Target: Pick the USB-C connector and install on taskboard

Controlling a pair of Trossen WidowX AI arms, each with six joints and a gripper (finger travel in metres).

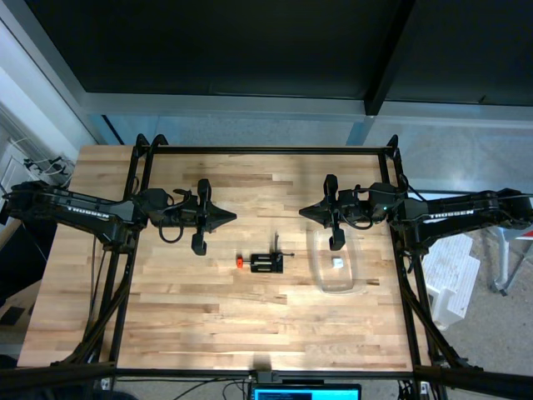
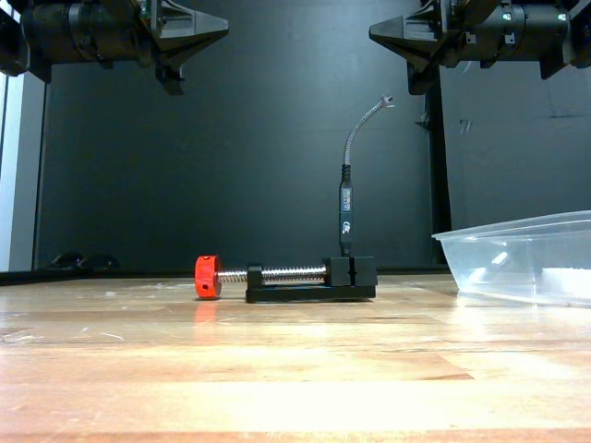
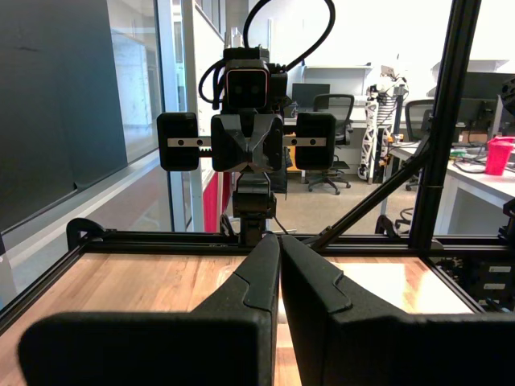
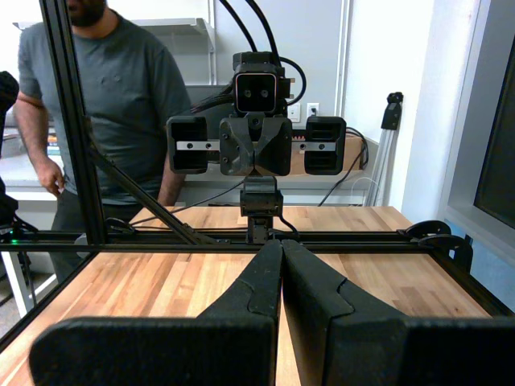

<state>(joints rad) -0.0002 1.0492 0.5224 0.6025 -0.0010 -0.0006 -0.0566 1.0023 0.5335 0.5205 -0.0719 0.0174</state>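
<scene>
The taskboard (image 1: 266, 263) is a small black block with an orange-red knob (image 2: 208, 276) on a threaded screw, lying mid-table. The USB-C connector (image 2: 345, 210), a thin dark plug, stands upright in the block's right end, and a braided cable curves up from it. My left gripper (image 1: 233, 217) hovers high over the table's left, shut and holding nothing, its fingers (image 3: 261, 269) pressed together. My right gripper (image 1: 301, 212) hovers high on the right, also shut and holding nothing, facing the left one. Neither touches the block.
A clear plastic tray (image 1: 317, 268) sits right of the block, below the right gripper, with a small white square piece (image 1: 336, 262) inside. A black frame (image 1: 266, 151) borders the table. A person (image 4: 121, 96) stands beyond the table's left end.
</scene>
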